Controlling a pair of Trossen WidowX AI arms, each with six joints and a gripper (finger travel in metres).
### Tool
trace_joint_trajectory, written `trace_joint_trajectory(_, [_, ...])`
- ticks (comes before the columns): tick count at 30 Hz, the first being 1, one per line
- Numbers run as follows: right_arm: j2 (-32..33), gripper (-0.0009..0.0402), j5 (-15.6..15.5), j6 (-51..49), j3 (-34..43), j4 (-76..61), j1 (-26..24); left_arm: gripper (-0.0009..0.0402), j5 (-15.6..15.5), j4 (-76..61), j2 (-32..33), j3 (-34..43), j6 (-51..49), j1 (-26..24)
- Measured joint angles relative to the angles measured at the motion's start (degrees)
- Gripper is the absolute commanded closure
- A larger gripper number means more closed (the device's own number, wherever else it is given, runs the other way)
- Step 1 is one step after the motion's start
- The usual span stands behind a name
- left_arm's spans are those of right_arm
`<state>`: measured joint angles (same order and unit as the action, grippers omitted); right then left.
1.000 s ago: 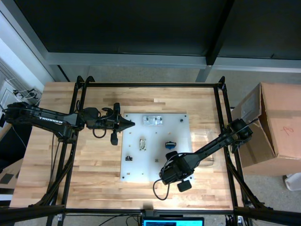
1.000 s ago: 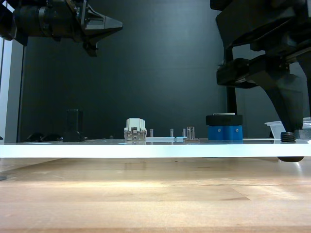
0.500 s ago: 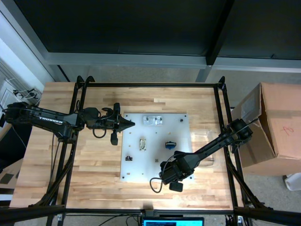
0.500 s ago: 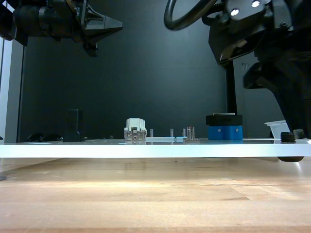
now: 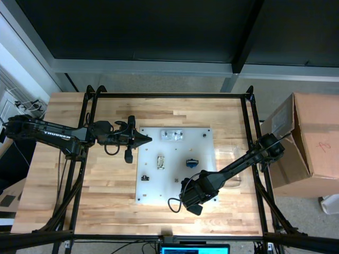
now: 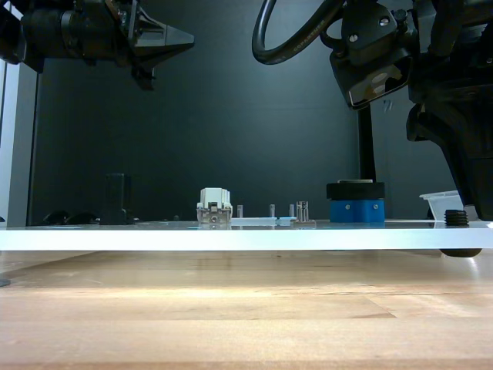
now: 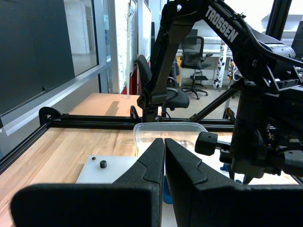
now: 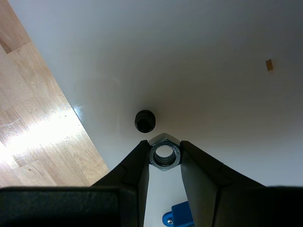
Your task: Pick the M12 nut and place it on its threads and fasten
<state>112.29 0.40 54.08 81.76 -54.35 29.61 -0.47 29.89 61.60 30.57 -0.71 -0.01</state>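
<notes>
The small silver M12 nut (image 8: 164,156) is held between the fingers of my right gripper (image 8: 164,149), which is shut on it. It hangs just beside the black stud (image 8: 145,121), off to one side and not on it. In the low view the stud (image 6: 457,218) shows its bare ribs, with the right gripper (image 6: 479,202) close to its right. From above, the right gripper (image 5: 201,194) covers the white board's (image 5: 159,185) near right edge and hides both stud and nut. My left gripper (image 5: 148,139) is shut and empty, hovering high over the board's far left edge.
A clear tray (image 5: 233,159) lies right of the board. A blue block (image 5: 192,163), a white connector (image 5: 160,162) and a silver post (image 6: 302,210) stand mid-board. A cardboard box (image 5: 312,143) sits off the table's right edge. Black frame rails border the table.
The right wrist has turned, swinging its camera block leftward in the high view. In the low view its fingers have shifted from over the stud to its right. The left arm has not moved.
</notes>
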Motion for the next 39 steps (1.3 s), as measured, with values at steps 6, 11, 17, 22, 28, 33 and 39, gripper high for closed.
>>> trace_joint_trajectory(6, [-0.76,0.0384,0.0,-9.46,0.09,-0.66,0.0,0.0393,0.0,0.0,0.0,-0.02,0.0,0.0])
trace_joint_trajectory(11, [-1.14,0.0385,0.02,-32.54,3.37,-6.08,0.02,0.0393,0.0,0.0,0.0,0.0,0.0,0.0])
trace_joint_trajectory(17, [-1.18,0.0385,0.0,-54.55,8.22,-8.68,0.02,0.0393,0.0,0.0,0.0,0.0,0.0,0.0])
trace_joint_trajectory(22, [-0.63,0.0385,0.04,-67.8,10.27,-9.29,-0.09,0.0393,0.0,0.0,-0.02,0.0,0.0,0.0])
trace_joint_trajectory(28, [3.23,0.0384,0.04,-73.22,14.71,-10.43,-0.31,0.0393,0.0,0.0,-0.02,-0.02,0.0,0.0])
trace_joint_trajectory(33, [4.61,0.0385,0.02,-77.46,15.37,-11.17,-0.5,0.0393,0.0,0.0,-0.02,0.0,0.0,0.0])
trace_joint_trajectory(39, [4.61,0.0385,0.04,-83.12,13.92,-10.86,-0.5,0.0393,0.0,-0.02,-0.02,0.0,0.0,0.0])
